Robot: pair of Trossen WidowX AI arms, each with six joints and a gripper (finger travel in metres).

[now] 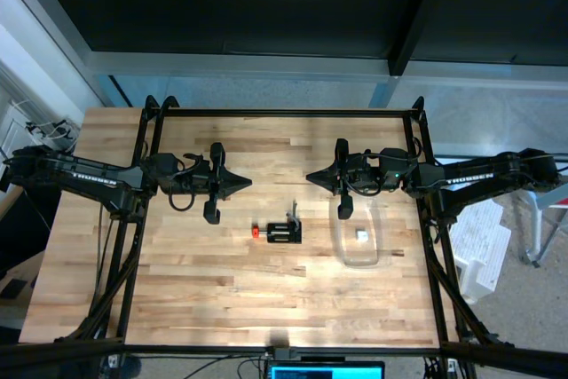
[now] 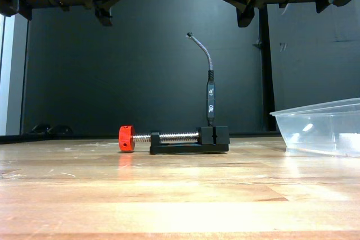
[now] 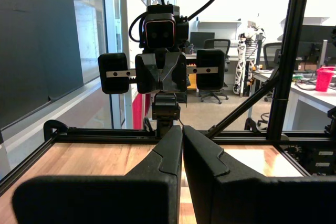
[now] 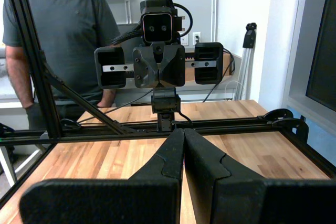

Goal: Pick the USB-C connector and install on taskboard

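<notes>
The black USB-C connector (image 2: 210, 96) stands upright on the black vise (image 2: 188, 139) with nothing holding it. Its grey braided cable (image 2: 202, 54) rises from it and bends left. The vise (image 1: 284, 232) with its red knob (image 2: 126, 138) sits mid-table. My left gripper (image 1: 247, 183) hovers high, left of the vise, and its fingers (image 3: 170, 148) are pressed together, shut on nothing. My right gripper (image 1: 311, 175) hovers high, right of the vise, also shut and empty (image 4: 184, 130). The white block (image 1: 361, 235) lies in the clear tray (image 1: 359, 264) with nothing dark on it.
The clear tray (image 2: 320, 127) stands right of the vise, under the right arm. A black frame (image 1: 284, 114) rims the table. A person (image 4: 58, 40) stands beyond the table's left edge, behind the left arm. Bare wood stretches in front of the vise.
</notes>
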